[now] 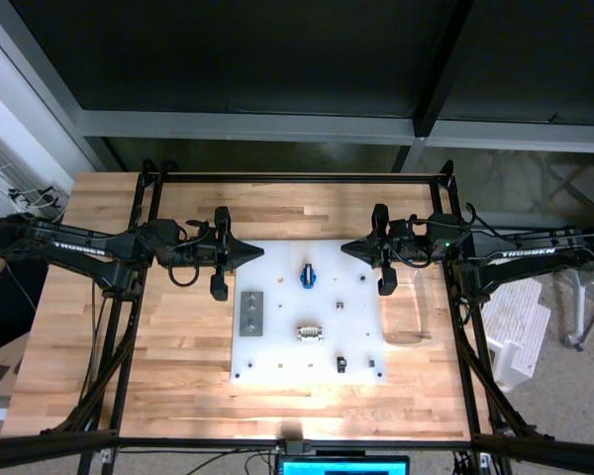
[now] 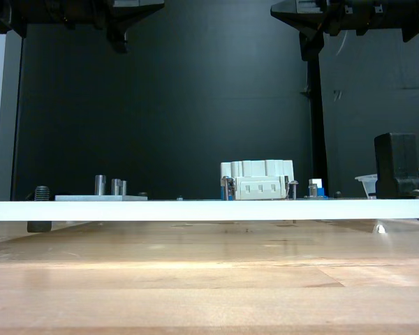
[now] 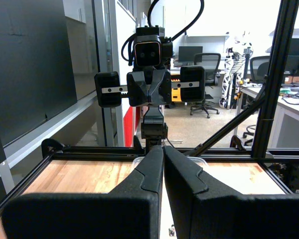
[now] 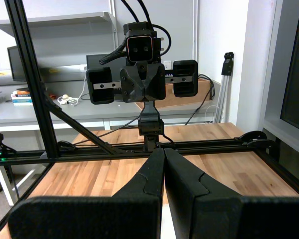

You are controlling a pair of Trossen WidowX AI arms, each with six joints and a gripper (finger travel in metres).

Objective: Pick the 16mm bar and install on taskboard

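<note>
Zero done so far, at a guess; whole pick and install left. Cannot tell where the 16mm bar is: perhaps among the pegs [image 2: 115, 186] on the grey plate [image 1: 250, 315], perhaps in the clear tray [image 1: 416, 339] at the right. Held by neither. Hanging high over the upper-left corner of the taskboard [image 1: 277, 361], left gripper [image 1: 262, 253], fingers [image 3: 152, 169] together on nothing; mirrored over the upper-right corner, right gripper [image 1: 343, 247], fingers [image 4: 154, 174] likewise together.

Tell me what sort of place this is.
Probably a robotics lab: office chair and monitor behind, a black frame round the wooden table, a white task board. Left gripper and right gripper, both shut, hover over the board's far edge. I cannot tell where the 16mm bar is.
</note>
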